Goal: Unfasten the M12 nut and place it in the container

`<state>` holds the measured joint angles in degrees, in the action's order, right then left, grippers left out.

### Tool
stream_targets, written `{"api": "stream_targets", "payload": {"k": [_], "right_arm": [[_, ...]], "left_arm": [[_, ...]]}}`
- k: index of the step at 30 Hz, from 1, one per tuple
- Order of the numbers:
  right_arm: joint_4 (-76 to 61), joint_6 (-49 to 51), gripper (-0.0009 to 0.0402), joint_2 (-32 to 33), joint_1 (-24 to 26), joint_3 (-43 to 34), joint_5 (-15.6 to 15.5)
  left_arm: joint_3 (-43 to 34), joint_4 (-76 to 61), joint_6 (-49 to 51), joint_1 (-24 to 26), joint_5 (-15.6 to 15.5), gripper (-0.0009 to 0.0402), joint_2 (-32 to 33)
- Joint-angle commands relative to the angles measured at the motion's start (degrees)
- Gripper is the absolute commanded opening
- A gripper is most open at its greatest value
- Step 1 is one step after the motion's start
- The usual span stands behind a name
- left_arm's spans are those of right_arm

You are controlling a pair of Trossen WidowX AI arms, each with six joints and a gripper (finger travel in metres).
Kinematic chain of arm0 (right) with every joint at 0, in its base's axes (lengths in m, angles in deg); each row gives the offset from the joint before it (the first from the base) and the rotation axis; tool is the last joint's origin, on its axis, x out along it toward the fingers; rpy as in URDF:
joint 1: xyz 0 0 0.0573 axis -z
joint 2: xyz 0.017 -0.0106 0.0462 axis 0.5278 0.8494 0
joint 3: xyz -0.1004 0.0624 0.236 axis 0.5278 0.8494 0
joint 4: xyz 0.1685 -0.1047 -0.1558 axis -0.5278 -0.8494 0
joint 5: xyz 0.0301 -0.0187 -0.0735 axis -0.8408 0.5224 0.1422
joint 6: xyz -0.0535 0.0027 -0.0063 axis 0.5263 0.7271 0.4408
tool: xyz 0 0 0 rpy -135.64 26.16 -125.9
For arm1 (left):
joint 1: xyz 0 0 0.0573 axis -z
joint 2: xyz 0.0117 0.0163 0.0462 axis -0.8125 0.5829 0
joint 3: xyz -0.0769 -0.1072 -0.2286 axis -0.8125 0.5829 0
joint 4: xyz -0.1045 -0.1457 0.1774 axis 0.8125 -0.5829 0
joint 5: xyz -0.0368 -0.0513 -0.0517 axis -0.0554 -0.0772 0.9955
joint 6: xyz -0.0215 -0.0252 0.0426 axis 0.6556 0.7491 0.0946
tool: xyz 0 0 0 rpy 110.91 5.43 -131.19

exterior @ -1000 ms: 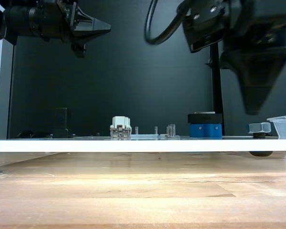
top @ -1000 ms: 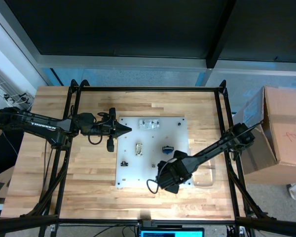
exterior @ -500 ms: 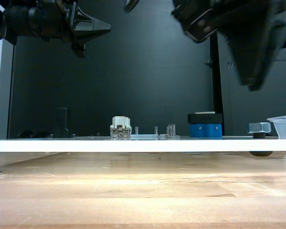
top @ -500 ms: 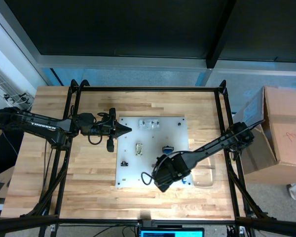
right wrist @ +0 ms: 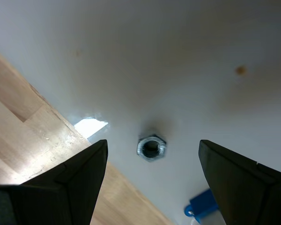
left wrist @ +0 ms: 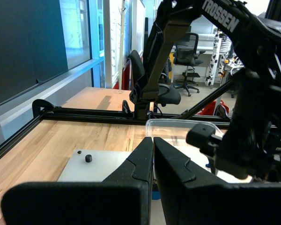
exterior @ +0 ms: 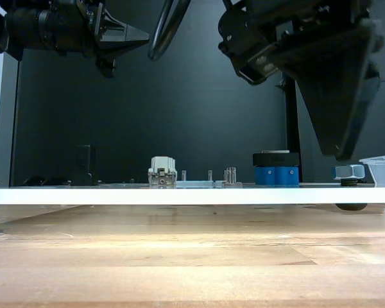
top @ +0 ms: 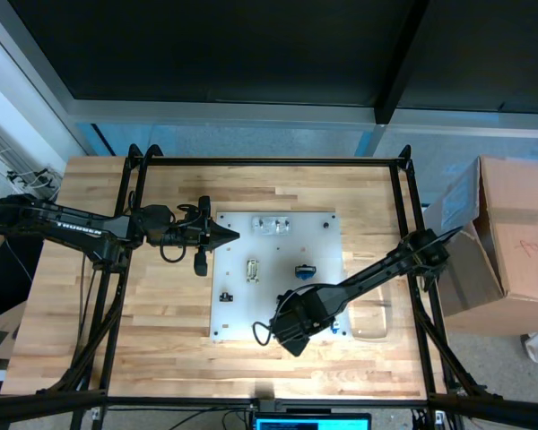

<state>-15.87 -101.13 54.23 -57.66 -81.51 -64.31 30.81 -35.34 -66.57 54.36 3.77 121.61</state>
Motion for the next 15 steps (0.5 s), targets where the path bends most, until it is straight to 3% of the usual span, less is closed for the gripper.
{"api": "stream_targets", "payload": {"k": [1,7,15], "right_arm": [[0.94,0.07,0.0253,1.03,0.04,0.39,-0.39],[1.57,-0.50,0.0204,1.01,0.04,1.66,-0.83],[1.57,-0.42,0.0109,0.98,0.07,1.70,-0.35]], "left_arm": [[0.00,0.00,0.00,0.00,0.04,0.0000,0.00],[0.00,0.00,0.00,0.00,0.04,0.0000,0.00],[0.00,0.00,0.00,0.00,0.04,0.0000,0.00]]}}
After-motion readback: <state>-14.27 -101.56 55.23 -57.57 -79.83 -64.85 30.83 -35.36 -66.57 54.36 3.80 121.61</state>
